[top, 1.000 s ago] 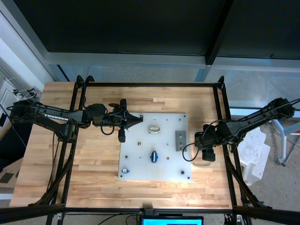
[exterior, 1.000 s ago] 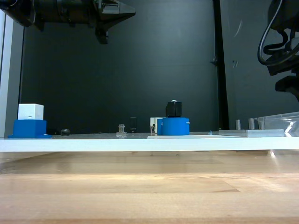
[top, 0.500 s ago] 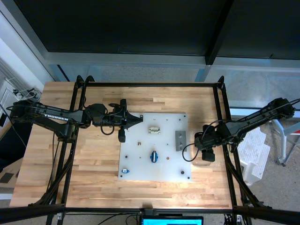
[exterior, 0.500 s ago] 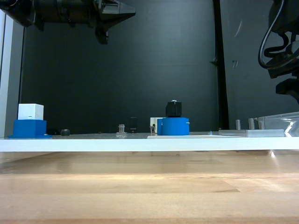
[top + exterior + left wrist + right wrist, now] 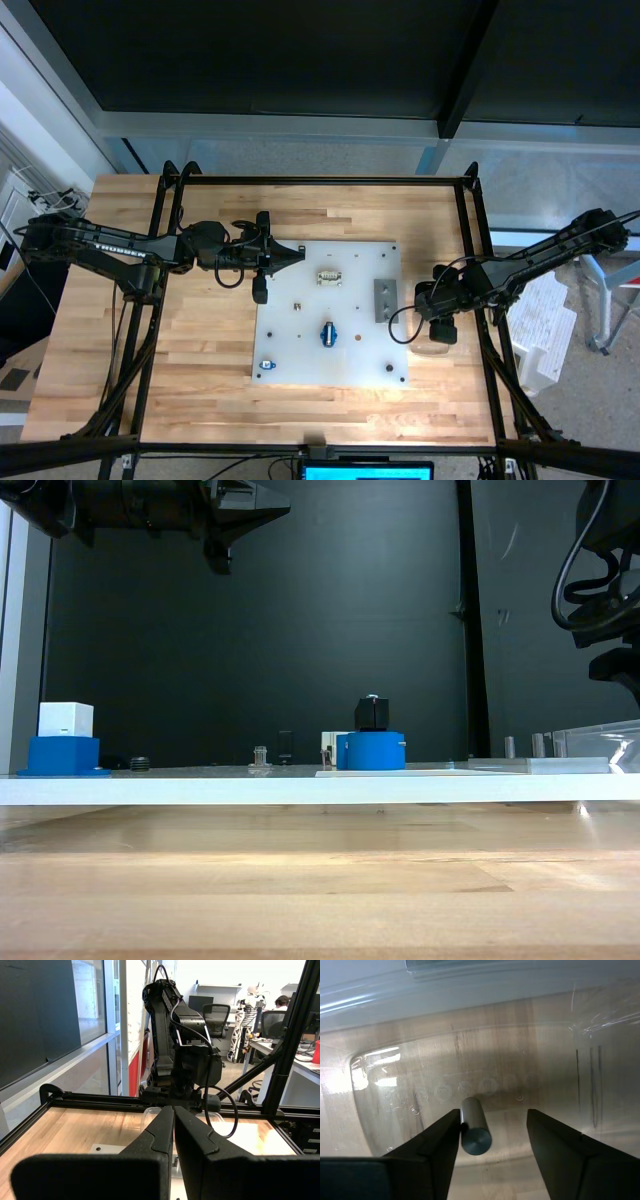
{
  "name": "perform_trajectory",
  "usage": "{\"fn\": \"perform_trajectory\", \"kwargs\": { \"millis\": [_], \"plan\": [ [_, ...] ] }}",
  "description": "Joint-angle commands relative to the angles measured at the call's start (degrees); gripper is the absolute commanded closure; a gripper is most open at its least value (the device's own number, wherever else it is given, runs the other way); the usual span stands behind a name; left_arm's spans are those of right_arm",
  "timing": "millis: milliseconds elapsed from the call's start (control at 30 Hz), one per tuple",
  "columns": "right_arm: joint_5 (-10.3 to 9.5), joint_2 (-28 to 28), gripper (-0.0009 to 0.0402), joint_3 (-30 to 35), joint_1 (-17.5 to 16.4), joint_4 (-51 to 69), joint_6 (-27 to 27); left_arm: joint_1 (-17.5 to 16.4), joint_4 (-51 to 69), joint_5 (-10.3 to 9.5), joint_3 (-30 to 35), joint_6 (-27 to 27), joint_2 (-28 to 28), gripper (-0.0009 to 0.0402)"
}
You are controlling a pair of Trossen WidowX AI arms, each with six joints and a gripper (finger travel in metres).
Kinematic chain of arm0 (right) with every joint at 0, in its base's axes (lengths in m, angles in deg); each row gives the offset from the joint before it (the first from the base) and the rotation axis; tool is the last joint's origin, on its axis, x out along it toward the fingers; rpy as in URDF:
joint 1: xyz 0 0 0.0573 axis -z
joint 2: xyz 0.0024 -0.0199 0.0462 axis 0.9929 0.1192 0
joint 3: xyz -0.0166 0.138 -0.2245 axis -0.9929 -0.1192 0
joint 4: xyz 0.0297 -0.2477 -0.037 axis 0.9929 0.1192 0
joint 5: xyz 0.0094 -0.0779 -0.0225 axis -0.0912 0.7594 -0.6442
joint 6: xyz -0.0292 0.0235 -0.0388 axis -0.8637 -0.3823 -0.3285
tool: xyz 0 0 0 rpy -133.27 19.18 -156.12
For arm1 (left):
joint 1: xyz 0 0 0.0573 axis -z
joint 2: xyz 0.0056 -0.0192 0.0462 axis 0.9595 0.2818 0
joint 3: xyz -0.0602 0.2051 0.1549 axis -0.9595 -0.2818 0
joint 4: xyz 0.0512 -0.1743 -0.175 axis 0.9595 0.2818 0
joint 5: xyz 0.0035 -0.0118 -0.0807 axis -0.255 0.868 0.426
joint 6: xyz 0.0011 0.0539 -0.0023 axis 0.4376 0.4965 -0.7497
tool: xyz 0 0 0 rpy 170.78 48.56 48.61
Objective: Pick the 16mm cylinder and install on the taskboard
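Note:
The 16mm cylinder (image 5: 475, 1126), a short silvery-grey peg, lies on its side in the clear plastic tray (image 5: 395, 1105). My right gripper (image 5: 492, 1116) is open around it, and the peg sits close against one finger. In the high view the right gripper (image 5: 438, 334) hangs over the tray, just right of the taskboard (image 5: 350, 312), and hides the peg. The left gripper (image 5: 300, 250) is shut with nothing in it, held high over the board's far left corner; its closed fingers (image 5: 165, 1125) point toward the right arm.
On the white plate stand a blue connector (image 5: 327, 334), a grey metal block (image 5: 384, 299), a beige socket (image 5: 329, 277) and a small blue-and-white part (image 5: 265, 366). A black frame (image 5: 470, 240) runs around the table. The tray's rim (image 5: 600, 738) rises at the board's right.
The right arm has shifted slightly over the tray. The left arm has not moved.

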Motion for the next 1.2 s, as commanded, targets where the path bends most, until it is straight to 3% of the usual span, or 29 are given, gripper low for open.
{"fn": "perform_trajectory", "kwargs": {
  "millis": [33,433,1133,1200],
  "plan": [
    [0.13,0.0,0.025,-0.04,-0.02,-0.04,0.07,-0.02,0.0,0.02,0.02,0.0,0.0,0.0392],
    [0.11,0.0,0.0397,-0.44,0.0,-0.17,0.07,-0.02,0.0,0.02,0.02,0.0,0.0,0.0392],
    [0.04,0.0,0.0393,-0.44,-0.02,-0.17,0.61,0.0,0.0,0.02,0.02,0.0,0.0,0.0392],
    [-0.61,0.0,0.0393,-0.44,0.0,-0.24,3.28,0.0,0.0,0.02,0.02,0.0,0.0,0.0392]
  ]
}}
